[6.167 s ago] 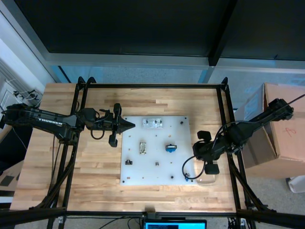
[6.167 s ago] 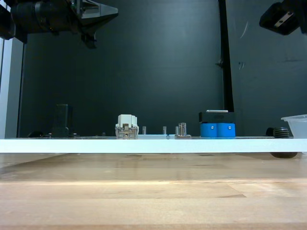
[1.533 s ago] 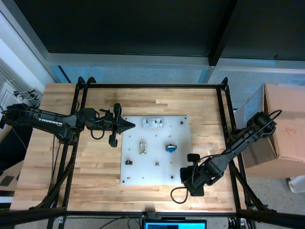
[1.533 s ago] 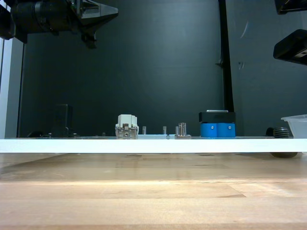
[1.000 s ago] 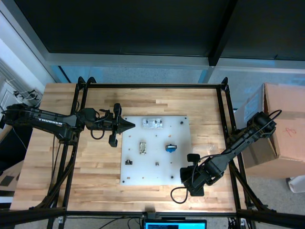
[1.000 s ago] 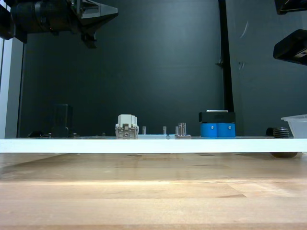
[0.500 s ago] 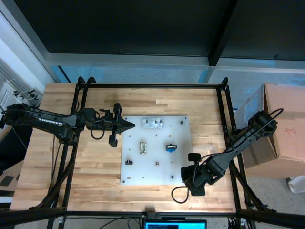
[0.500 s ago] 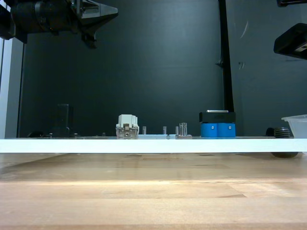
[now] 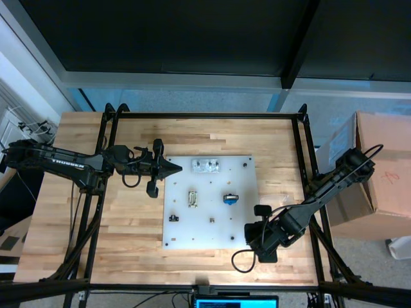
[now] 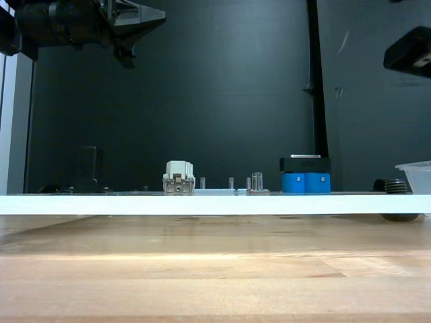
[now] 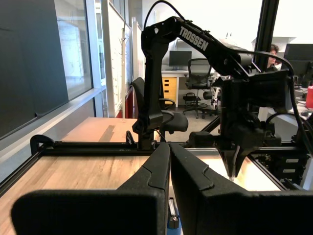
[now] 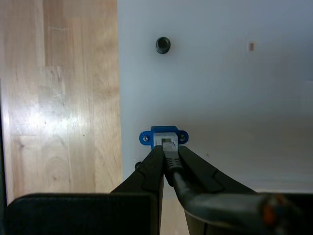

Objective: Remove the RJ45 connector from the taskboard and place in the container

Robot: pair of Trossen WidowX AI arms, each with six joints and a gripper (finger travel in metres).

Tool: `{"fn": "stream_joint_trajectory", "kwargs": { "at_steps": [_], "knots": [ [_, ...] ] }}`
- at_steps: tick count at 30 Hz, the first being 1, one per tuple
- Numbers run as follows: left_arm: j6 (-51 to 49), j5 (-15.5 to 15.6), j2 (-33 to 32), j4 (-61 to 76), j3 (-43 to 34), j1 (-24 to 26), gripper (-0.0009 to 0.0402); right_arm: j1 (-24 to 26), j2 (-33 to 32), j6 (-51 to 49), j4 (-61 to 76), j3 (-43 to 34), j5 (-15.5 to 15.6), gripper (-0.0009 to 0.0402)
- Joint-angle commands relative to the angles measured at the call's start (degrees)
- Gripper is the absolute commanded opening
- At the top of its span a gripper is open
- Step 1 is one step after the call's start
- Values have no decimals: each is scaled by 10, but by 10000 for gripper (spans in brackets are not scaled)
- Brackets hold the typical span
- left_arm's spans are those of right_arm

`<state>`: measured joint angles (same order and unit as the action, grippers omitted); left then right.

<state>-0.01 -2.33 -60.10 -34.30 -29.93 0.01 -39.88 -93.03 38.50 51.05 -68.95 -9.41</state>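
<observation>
Moved off the container [image 10: 414, 176], the right gripper [image 12: 166, 152] is clamped on the seated RJ45 connector [image 12: 168, 144] (taskboard's [image 9: 192, 234] near right corner); a straight pull is called for. The left gripper [image 9: 178, 168] is held closed above the left edge.

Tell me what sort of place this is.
Probably a robotics lab in an office: wooden table, white task board, office chair and monitor behind. The left gripper hangs shut above the board's left edge; the right gripper is shut on the RJ45 connector at its blue seat.
</observation>
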Motion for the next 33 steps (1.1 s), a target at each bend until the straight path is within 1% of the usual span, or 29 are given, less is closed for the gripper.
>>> {"fn": "stream_joint_trajectory", "kwargs": {
  "at_steps": [1, 8, 11, 18, 28, 30, 33],
  "knots": [
    [0, 0, 0, 0, 0, 0, 0, 3, 9, 0, 26, -23, 0, 0],
    [0, 0, 0, 0, 0, 0, 0, 17, 21, 0, 68, -82, 0, 0],
    [0, 0, 0, 0, 0, 0, 0, 21, 23, 0, 68, -91, -1, 0],
    [0, 0, 0, 0, 0, 0, 0, 26, 23, 1, 66, -91, -1, 0],
    [0, 0, 0, 0, 0, 0, 0, 52, 33, -7, 68, -80, -2, 1],
    [0, 0, 0, 0, 0, 0, 0, 58, 40, -7, 68, -72, -14, 4],
    [0, 0, 0, 0, 0, 0, 0, 65, 55, -10, 68, -53, -16, 22]
  ]
}}
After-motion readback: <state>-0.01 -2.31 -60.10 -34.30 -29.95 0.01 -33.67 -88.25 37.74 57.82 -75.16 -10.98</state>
